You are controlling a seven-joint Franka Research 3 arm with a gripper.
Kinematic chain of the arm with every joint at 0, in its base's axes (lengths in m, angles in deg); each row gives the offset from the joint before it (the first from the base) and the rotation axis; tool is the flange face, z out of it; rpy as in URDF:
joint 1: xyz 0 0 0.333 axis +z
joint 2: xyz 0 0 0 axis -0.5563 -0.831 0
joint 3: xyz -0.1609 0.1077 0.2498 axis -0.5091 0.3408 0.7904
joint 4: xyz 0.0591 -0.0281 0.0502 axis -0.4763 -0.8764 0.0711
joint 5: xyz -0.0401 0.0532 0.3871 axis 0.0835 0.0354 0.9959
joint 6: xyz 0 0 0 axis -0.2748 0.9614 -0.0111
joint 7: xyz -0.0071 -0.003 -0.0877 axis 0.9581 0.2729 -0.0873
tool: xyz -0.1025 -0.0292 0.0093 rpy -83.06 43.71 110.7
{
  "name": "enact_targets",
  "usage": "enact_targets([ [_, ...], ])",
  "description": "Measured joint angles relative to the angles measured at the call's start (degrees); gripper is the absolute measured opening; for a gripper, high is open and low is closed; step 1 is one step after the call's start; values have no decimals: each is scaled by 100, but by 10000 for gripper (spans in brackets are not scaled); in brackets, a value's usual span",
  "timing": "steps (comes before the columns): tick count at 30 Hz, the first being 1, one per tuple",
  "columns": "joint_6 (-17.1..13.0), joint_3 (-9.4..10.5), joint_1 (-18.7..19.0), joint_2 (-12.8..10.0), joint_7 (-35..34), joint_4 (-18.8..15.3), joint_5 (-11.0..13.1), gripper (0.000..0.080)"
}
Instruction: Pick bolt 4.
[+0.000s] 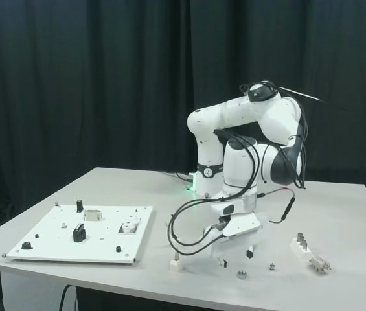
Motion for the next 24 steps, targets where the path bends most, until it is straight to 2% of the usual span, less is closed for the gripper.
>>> enact_targets([
  [24, -525, 389, 107, -66, -46, -188, -21, 800],
])
